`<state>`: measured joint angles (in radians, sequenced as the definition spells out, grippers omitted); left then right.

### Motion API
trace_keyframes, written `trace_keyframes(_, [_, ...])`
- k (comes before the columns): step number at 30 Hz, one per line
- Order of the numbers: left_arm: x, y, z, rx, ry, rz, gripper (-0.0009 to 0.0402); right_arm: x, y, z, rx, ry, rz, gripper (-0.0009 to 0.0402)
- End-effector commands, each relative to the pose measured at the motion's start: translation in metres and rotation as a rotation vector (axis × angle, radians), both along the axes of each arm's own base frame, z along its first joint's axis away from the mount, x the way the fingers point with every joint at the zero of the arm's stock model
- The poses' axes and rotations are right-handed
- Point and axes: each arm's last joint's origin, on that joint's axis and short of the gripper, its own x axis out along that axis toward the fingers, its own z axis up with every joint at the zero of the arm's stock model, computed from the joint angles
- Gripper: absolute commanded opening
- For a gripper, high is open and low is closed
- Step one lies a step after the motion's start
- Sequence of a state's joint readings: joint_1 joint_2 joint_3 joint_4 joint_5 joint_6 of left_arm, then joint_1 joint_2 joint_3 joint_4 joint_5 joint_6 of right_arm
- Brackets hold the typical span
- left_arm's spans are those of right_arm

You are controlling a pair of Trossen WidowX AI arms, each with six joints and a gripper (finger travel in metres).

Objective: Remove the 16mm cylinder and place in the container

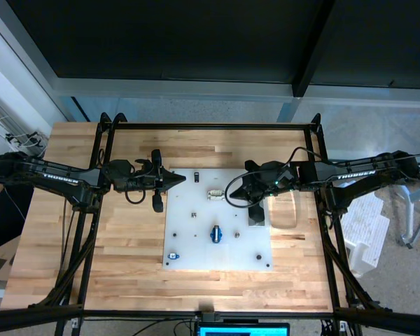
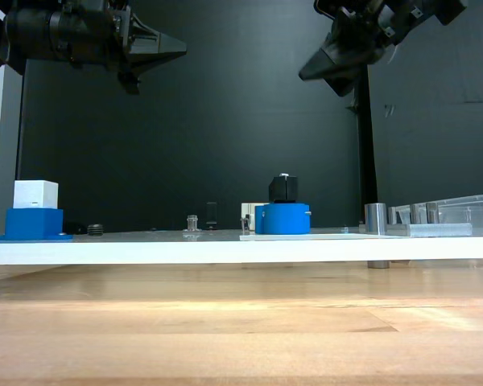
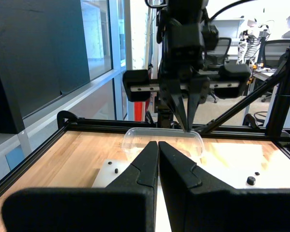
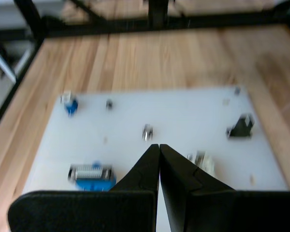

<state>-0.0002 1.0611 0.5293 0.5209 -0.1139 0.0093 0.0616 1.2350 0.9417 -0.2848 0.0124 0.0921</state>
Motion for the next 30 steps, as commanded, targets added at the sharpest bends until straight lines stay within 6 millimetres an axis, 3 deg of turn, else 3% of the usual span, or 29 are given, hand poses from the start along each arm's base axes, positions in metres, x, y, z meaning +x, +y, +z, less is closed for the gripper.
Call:
trace_keyframes(1, [0.0, 0.0, 0.0, 0.0, 0.0, 0.0, 0.0, 0.001, 0.007, -0.002, -0.017, 0.096, 0.008, 0.0])
trace_keyframes(13, [0.0, 0.0, 0.0, 0.0, 0.0, 0.0, 0.0, 0.018, 0.033, 0.004, -0.032, 0.358, 0.069, 0.0])
trace_keyframes(21, [0.0, 0.0, 0.0, 0.0, 0.0, 0.0, 0.0, 0.033, 0.048, -0.007, -0.056, 0.542, 0.094, 0.0002])
trace_keyframes(30, [0.0, 0.0, 0.0, 0.0, 0.0, 0.0, 0.0, 0.05, 0.06, -0.024, -0.047, 0.649, 0.07, 0.0064])
